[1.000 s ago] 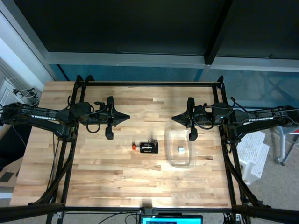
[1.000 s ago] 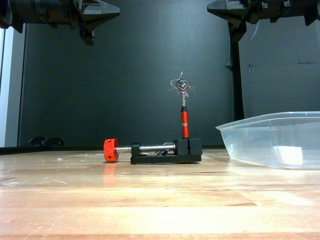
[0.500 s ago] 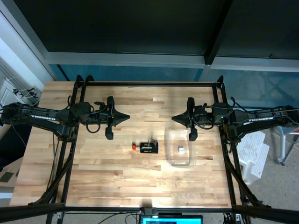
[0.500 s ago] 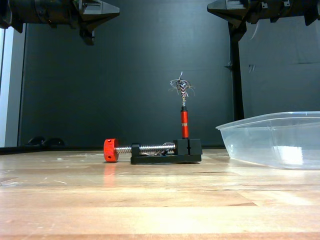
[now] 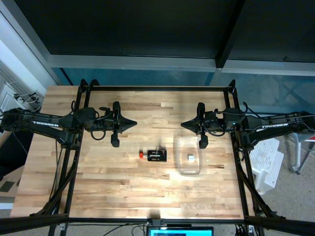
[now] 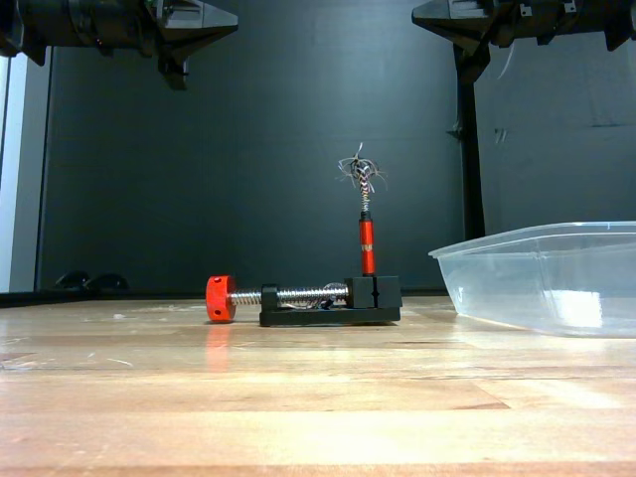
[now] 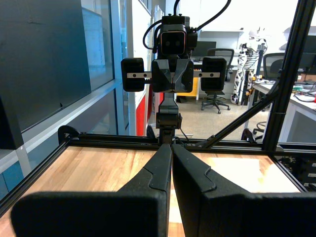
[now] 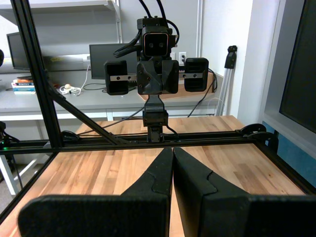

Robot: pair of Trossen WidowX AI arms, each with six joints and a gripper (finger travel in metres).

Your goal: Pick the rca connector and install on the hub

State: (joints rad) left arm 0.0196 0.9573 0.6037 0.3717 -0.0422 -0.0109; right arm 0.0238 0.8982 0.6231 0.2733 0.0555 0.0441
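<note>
TROSSEN on left arm (image 5: 47, 124), right arm (image 5: 269, 126)

Wooden table (image 5: 123, 187) bears the hub (image 5: 157, 156) and clear tray (image 5: 189, 173).

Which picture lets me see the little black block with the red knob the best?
The low view: the hub sits close and side-on, red knob clear. The high view shows it tiny from above. The wrist views miss it: left gripper and right gripper hang shut above the table, facing each other.

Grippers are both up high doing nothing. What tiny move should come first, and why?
Probably open the right gripper, near the tray: it and the left gripper hang shut and empty above the table, and a shut gripper can't pick anything. The black block sits between them.
</note>
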